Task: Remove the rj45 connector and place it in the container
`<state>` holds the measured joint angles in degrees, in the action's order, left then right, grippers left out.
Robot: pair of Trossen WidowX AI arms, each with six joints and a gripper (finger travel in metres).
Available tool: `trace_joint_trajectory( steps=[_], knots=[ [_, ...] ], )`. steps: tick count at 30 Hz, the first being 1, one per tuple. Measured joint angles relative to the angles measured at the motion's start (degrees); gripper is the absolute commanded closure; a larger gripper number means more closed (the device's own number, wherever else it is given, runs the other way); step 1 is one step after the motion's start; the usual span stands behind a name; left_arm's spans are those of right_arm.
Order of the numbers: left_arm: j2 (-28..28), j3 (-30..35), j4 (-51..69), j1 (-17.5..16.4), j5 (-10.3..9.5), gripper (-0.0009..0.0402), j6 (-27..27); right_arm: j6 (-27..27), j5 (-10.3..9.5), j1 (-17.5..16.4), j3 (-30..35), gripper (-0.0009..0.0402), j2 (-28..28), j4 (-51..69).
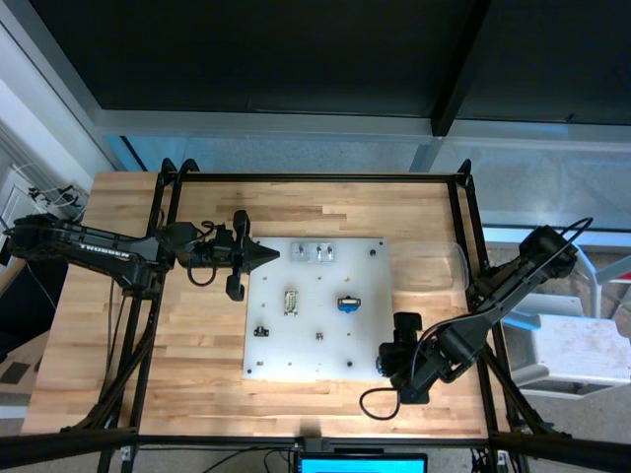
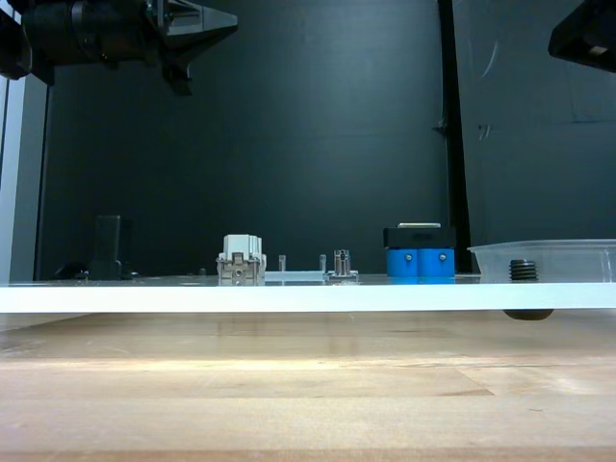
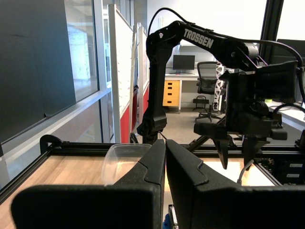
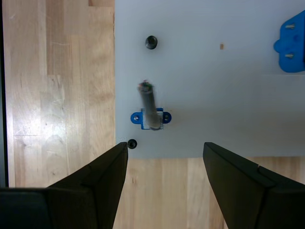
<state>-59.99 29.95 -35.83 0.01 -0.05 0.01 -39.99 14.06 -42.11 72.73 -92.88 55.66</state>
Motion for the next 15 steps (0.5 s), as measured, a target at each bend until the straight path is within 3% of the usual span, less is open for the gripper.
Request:
trace_joint_trajectory(
  steps=[4,15],
  knots=[
    [0.0,0.0,0.0,0.0,0.02,0.0393,0.0,0.0,0.07,-0.1,-0.7,0.0155,-0.4,-1.7],
    [0.0,0.0,0.0,0.0,0.00,0.0393,0.0,0.2,2.86,0.3,-4.9,0.0158,-0.5,-7.0]
  ],
)
